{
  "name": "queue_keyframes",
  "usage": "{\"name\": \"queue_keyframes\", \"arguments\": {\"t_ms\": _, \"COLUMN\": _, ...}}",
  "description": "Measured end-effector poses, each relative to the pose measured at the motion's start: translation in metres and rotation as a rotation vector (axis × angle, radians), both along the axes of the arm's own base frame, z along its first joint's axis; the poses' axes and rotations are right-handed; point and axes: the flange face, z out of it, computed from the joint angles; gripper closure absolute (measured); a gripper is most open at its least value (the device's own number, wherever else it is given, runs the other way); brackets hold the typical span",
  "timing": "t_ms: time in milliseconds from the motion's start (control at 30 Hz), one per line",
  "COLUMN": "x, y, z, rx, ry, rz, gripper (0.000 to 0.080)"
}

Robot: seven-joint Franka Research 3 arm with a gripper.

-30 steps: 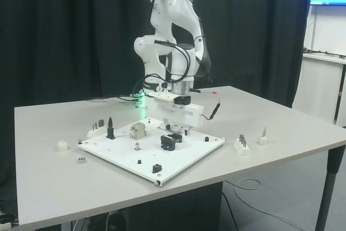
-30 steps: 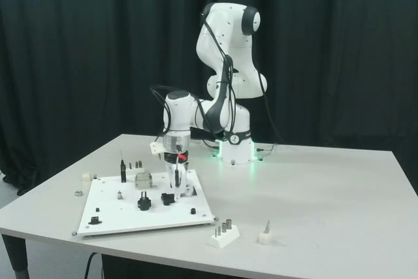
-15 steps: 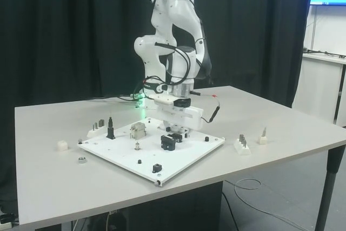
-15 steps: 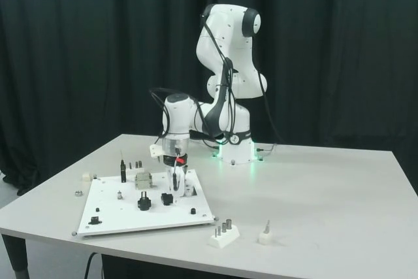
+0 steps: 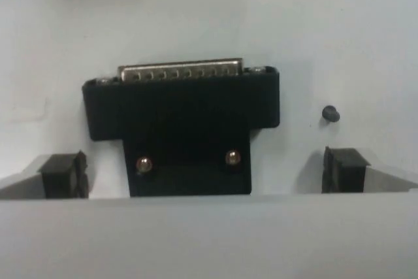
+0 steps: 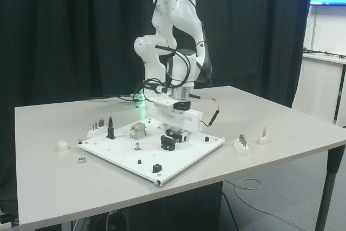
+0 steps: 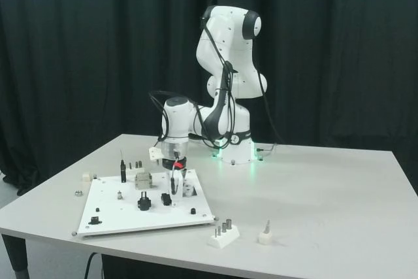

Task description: Pick D-SUB.

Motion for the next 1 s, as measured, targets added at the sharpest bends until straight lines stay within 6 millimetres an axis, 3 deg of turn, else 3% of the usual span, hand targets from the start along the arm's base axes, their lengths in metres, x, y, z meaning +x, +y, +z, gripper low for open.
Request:
{"name": "queue_keyframes", "arguments": {"t_ms": 167, "x": 0.000, "y": -0.001, "z": 0.000, "rx": 0.004, "ry": -0.011, "rz": -0.022, "gripper": 0.0003}}
{"name": "queue_keyframes", "arguments": {"t_ms": 200, "x": 0.000, "y": -0.001, "z": -0.001, "rx": 0.002, "ry": -0.013, "rz": -0.022, "gripper": 0.0090}}
{"name": "queue_keyframes", "arguments": {"t_ms": 400, "x": 0.001, "y": 0.000, "z": -0.001, "rx": -0.001, "ry": -0.021, "rz": -0.018, "gripper": 0.0090}}
{"name": "queue_keyframes", "arguments": {"t_ms": 433, "x": 0.001, "y": 0.000, "z": -0.001, "rx": -0.001, "ry": -0.021, "rz": -0.018, "gripper": 0.0250}}
{"name": "queue_keyframes", "arguments": {"t_ms": 700, "x": 0.001, "y": 0.001, "z": -0.001, "rx": 0.000, "ry": -0.023, "rz": -0.017, "gripper": 0.0250}}
{"name": "queue_keyframes", "arguments": {"t_ms": 733, "x": 0.001, "y": 0.001, "z": 0.000, "rx": 0.000, "ry": -0.024, "rz": -0.017, "gripper": 0.0420}}
{"name": "queue_keyframes", "arguments": {"t_ms": 1000, "x": 0.005, "y": 0.002, "z": 0.013, "rx": 0.007, "ry": -0.052, "rz": -0.011, "gripper": 0.0420}}
